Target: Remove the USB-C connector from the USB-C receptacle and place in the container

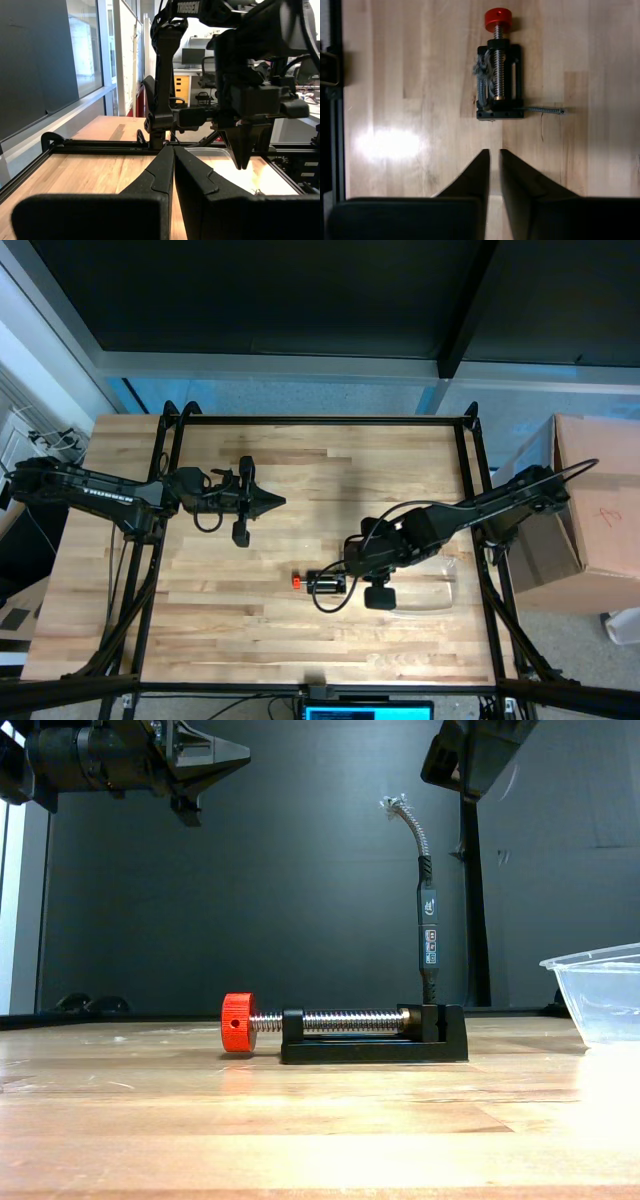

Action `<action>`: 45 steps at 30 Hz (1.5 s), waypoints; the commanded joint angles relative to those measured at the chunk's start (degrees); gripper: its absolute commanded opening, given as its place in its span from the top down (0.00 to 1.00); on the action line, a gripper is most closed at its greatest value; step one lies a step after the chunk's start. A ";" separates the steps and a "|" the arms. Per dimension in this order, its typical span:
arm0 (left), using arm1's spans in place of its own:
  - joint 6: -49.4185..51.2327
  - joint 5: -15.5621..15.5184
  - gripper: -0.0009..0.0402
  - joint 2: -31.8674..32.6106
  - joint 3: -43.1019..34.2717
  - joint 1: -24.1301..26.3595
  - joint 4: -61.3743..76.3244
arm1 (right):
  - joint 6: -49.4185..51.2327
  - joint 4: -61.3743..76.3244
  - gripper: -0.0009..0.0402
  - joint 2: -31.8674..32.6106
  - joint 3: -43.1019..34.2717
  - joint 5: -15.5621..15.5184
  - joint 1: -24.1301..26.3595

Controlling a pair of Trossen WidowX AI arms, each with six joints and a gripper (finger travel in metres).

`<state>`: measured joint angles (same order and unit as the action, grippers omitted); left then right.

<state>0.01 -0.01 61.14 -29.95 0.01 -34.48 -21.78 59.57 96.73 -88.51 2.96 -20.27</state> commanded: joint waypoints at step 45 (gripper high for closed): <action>0.00 0.00 0.98 0.04 0.00 0.00 -0.04 | 4.48 0.44 0.96 17.09 -7.82 3.50 -0.76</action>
<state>0.01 -0.01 61.19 -29.93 0.01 -34.50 -17.23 59.99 113.93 -96.38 6.46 -21.04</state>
